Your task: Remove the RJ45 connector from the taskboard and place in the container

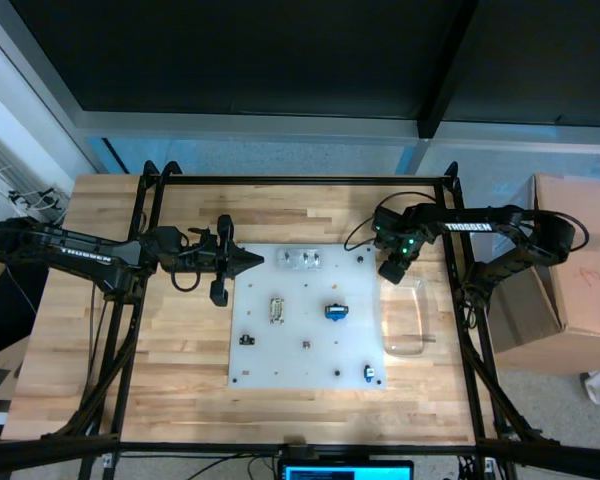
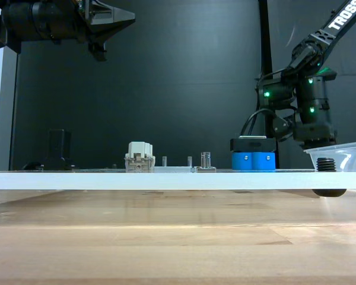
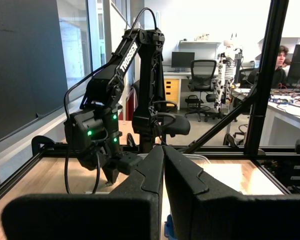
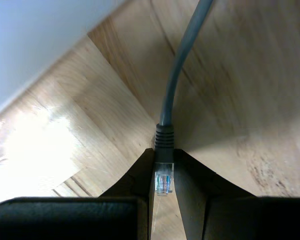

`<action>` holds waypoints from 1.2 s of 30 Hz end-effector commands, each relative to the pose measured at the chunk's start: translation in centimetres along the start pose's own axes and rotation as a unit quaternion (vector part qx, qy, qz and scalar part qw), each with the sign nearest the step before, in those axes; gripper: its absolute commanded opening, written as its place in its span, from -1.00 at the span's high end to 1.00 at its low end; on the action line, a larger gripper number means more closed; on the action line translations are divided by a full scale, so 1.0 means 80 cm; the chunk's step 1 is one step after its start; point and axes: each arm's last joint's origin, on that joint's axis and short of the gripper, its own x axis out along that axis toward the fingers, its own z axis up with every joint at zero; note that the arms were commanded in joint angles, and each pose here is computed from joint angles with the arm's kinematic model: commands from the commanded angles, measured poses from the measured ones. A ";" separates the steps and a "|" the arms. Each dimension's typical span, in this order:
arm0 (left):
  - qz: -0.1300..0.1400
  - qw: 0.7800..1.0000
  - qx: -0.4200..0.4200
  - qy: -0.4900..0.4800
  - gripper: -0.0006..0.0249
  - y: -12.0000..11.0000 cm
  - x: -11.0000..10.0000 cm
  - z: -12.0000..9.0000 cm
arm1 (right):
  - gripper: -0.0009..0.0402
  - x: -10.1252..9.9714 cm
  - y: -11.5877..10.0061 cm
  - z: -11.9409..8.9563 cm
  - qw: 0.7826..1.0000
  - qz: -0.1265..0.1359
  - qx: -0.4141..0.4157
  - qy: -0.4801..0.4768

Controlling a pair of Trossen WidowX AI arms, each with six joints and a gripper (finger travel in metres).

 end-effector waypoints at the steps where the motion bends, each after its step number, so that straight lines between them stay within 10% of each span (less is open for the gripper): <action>1: 0.000 1.000 0.000 0.000 0.95 0.000 0.000 0.000 | 0.95 -0.011 0.000 -0.001 1.000 -0.001 0.002 -0.007; 20: 0.000 1.000 0.000 0.000 0.95 0.000 0.000 0.000 | 0.96 -0.108 0.023 -0.041 0.998 0.018 -0.026 -0.056; 36: 0.000 1.000 0.000 0.000 0.95 0.000 0.000 0.000 | 0.95 -0.117 0.108 -0.093 0.987 0.049 -0.145 -0.049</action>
